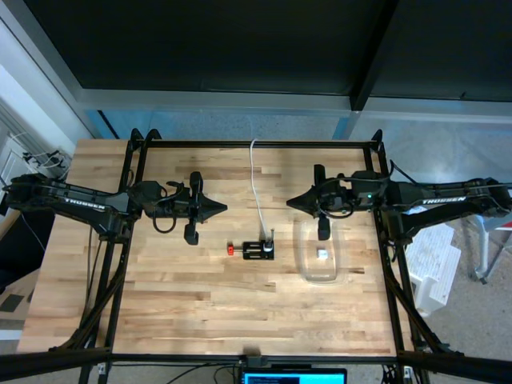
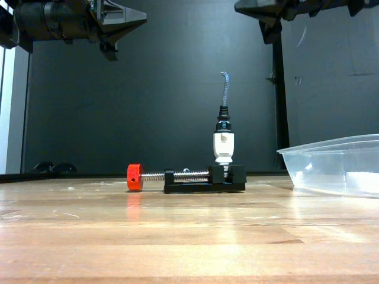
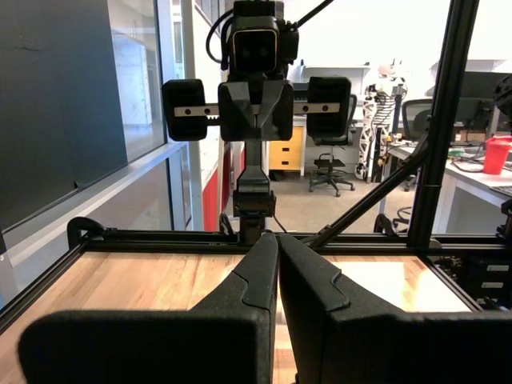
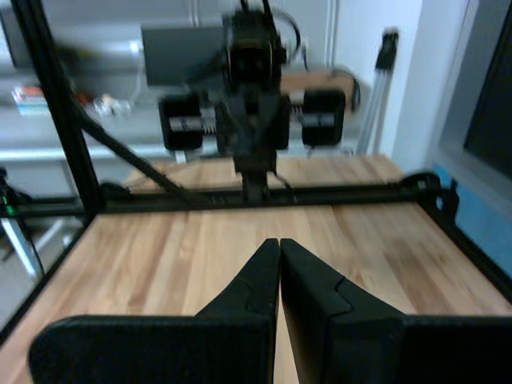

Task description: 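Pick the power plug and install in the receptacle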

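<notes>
The clenched, empty right claw hangs nearer than the equally clenched left claw to the upright white receptacle clamped in a black vise on the wooden counter; the black power plug cannot be made out.

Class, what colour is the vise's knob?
Orange-red knob, best in low view. Left claw, right claw: both shut, raised.

light wooden table top inside a black metal frame. dark panel behind the far edge, grey floor beyond it. left wrist view: bright room, tall windows, black office chair, yellow cabinet, desk with a red cup. blue screen at near edge.
</notes>
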You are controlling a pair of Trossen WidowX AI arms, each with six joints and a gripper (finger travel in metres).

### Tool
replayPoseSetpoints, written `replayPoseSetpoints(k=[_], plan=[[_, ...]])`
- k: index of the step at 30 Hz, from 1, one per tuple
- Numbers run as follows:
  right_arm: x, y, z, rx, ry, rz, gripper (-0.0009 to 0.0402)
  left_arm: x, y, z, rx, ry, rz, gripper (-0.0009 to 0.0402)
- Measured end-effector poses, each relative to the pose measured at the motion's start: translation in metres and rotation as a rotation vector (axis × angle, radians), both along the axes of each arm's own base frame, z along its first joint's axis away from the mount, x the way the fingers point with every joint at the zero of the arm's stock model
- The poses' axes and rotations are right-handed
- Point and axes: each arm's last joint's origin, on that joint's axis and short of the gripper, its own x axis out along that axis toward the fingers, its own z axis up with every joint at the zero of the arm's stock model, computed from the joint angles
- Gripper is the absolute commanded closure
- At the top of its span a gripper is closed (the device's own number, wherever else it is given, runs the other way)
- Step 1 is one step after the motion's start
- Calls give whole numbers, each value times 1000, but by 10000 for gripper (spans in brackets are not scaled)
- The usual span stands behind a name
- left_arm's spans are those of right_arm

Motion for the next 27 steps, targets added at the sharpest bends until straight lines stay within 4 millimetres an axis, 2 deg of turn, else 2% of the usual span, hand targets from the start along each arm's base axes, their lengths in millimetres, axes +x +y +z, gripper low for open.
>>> replayPoseSetpoints(k=[12, 27], plan=[[-22, -2, -17, 5, -118, -8, 393, 0, 0, 0, 0, 1, 0, 393], [-24, -2, -30, 21, -111, -9, 393, 0, 0, 0, 0, 0, 0, 393]])
